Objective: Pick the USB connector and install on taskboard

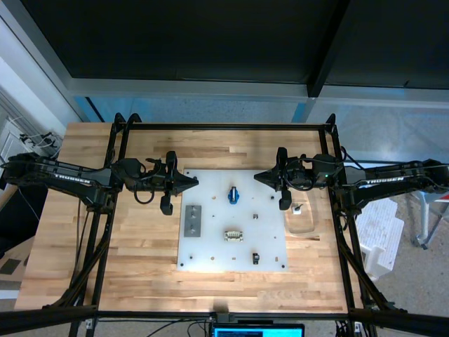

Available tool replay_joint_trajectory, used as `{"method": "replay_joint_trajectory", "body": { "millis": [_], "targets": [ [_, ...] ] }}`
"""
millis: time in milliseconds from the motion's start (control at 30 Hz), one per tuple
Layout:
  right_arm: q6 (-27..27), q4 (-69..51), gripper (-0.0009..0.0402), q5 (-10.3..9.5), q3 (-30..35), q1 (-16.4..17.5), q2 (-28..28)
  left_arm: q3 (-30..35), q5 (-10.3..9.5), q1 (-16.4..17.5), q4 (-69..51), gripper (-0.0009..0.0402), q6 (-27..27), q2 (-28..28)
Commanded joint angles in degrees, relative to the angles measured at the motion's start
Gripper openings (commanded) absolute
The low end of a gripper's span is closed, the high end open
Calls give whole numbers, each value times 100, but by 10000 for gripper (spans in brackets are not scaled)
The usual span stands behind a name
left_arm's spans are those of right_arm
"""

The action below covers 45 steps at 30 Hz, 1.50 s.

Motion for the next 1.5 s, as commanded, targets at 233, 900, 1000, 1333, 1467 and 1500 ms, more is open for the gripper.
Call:
{"method": "replay_joint_trajectory", "body": {
  "millis": [233, 900, 1000, 1333, 1467, 1500],
  "targets": [
    [81, 33, 0, -2, 24, 2, 9, 2, 0, 0, 0, 0, 2, 2],
    [557, -2787, 0, -603, 33, 92, -787, 0, 0, 0, 0, 0, 2, 2],
    [428, -3722, 0, -487, 240, 96, -1034, 0, 0, 0, 0, 0, 2, 2],
    [-149, -7003, 0, 59, 1464, 114, -1150, 0, 0, 2, 0, 0, 2, 2],
    [-160, -8017, 0, 155, 1683, 122, -1150, 2, 0, 0, 0, 0, 2, 2],
    [-160, -8251, 0, 157, 1711, 125, -1150, 0, 0, 0, 0, 0, 2, 2]
  ]
}}
